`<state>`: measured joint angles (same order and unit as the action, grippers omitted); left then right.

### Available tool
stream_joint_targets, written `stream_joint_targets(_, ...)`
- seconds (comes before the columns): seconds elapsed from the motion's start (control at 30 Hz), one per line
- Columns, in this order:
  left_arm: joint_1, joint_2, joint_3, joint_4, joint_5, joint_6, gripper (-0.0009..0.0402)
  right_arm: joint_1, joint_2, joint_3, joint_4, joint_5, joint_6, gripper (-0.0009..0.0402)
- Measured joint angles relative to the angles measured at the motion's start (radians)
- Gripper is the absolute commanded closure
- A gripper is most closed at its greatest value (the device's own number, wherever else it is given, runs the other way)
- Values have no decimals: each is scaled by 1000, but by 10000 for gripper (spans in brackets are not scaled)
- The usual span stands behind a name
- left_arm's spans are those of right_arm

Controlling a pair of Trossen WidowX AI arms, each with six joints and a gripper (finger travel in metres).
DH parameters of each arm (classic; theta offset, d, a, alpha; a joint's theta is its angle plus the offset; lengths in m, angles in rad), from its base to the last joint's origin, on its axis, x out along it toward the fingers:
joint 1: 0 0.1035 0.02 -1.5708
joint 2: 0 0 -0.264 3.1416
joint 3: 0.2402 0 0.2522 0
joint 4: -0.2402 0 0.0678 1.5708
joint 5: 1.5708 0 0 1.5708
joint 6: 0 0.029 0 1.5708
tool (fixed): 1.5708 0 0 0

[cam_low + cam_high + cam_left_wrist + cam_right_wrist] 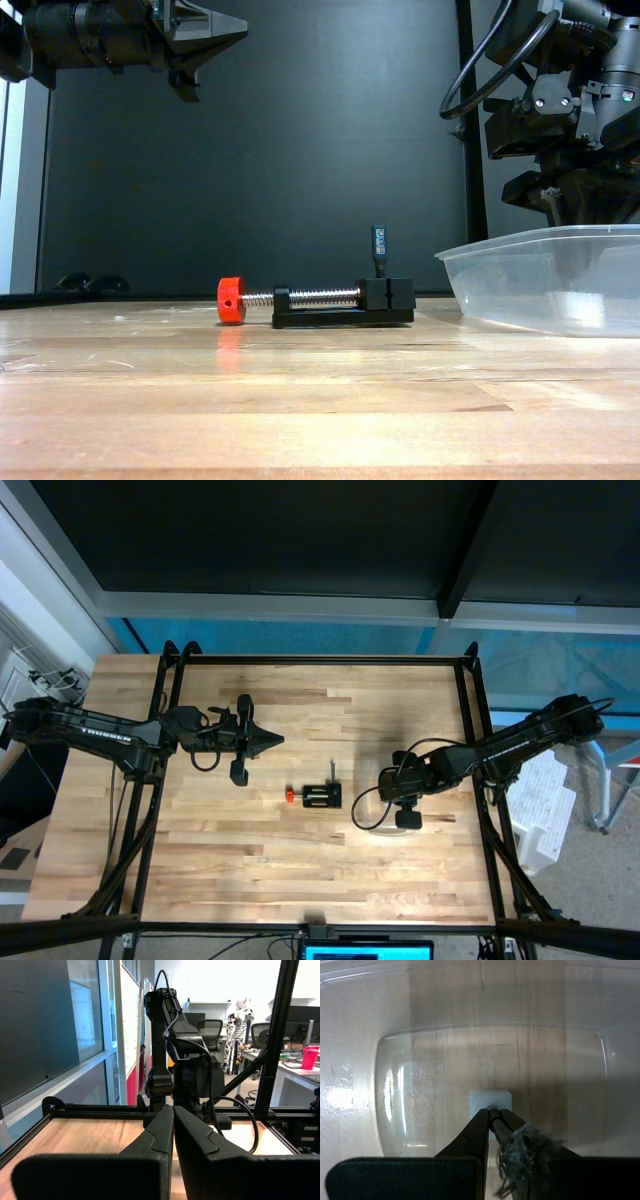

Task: Pick the usb-c connector and install on the hub

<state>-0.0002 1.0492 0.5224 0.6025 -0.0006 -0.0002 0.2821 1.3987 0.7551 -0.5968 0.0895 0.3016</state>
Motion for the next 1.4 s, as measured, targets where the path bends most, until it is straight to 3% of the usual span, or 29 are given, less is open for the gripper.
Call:
stream_joint_targets(0.87, 0, 0, 0, 0, 0, 0, 393, 2, -22, 2, -8, -3, -8, 393)
stream_joint_targets(1.4, 0, 0, 0, 0, 0, 0, 393, 3, -121, 20, -97, -3, -30, 393)
